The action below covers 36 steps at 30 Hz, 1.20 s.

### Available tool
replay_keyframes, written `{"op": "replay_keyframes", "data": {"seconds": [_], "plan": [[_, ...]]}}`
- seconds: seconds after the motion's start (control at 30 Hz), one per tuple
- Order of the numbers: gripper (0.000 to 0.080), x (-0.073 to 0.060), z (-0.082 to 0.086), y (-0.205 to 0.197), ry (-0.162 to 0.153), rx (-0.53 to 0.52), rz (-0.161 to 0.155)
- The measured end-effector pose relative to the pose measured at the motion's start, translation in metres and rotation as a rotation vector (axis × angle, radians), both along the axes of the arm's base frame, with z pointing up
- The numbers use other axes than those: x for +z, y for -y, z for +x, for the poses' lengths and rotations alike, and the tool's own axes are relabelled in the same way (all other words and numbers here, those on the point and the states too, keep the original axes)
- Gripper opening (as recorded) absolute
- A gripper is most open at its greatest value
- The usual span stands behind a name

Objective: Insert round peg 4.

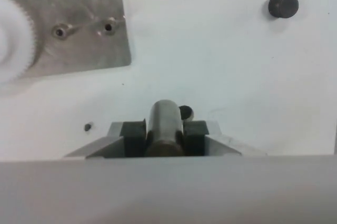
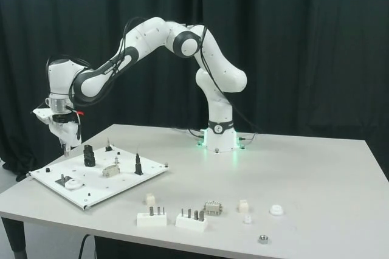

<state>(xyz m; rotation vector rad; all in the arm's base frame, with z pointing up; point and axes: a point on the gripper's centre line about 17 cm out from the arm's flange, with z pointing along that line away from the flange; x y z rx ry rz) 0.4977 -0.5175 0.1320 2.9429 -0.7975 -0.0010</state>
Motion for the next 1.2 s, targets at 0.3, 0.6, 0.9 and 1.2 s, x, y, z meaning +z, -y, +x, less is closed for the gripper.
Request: {"op": "replay_keyframes", "data": {"seconds": [0.3, 0.6, 0.9, 1.2], "plan": [[0.0144, -0.020, -0.008, 0.000, 0.014, 0.034, 0.033], [0.0144, -0.034, -0.015, 0.002, 0.058, 0.021, 0.060], [0.0144, -0.042, -0.022, 0.004, 0.084, 0.037, 0.079], [0.0144, -0.051, -0.031, 0.005, 0.094, 0.060, 0.087]]}}
